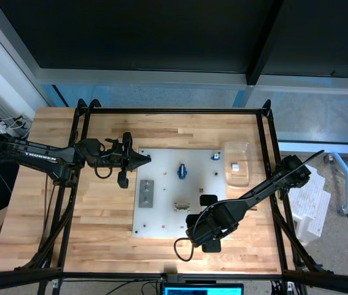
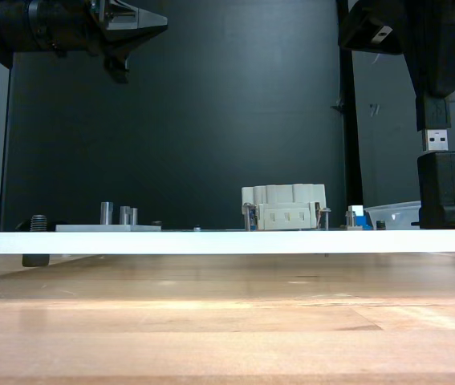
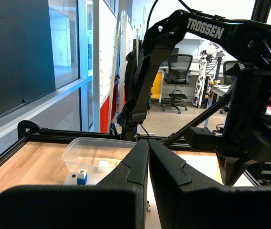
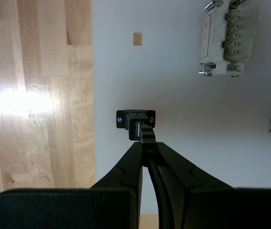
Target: Pick the USB connector and install on taskboard
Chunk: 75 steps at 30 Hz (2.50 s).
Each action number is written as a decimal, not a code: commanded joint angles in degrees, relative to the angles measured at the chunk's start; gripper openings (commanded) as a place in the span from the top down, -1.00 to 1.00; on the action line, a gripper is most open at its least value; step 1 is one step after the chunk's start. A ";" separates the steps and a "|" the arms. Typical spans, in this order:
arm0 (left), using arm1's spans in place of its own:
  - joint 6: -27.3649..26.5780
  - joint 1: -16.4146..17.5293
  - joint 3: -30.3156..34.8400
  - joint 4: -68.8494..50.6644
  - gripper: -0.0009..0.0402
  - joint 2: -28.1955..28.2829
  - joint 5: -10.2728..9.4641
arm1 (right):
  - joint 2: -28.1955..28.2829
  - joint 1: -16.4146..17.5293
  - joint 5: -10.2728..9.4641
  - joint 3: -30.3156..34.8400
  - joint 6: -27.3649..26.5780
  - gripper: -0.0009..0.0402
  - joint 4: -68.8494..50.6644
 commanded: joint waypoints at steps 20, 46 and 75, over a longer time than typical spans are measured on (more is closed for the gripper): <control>0.02 0.02 0.00 0.02 0.96 0.00 0.02 | -0.02 -0.02 -0.87 -1.29 -0.24 0.96 2.08; 0.02 0.02 0.00 0.02 0.96 0.00 0.02 | -0.04 -0.02 -0.85 -6.80 -1.01 0.96 6.88; 0.02 0.02 0.02 0.02 0.96 0.00 0.02 | -2.97 -0.02 -0.70 -6.80 -0.87 0.42 6.82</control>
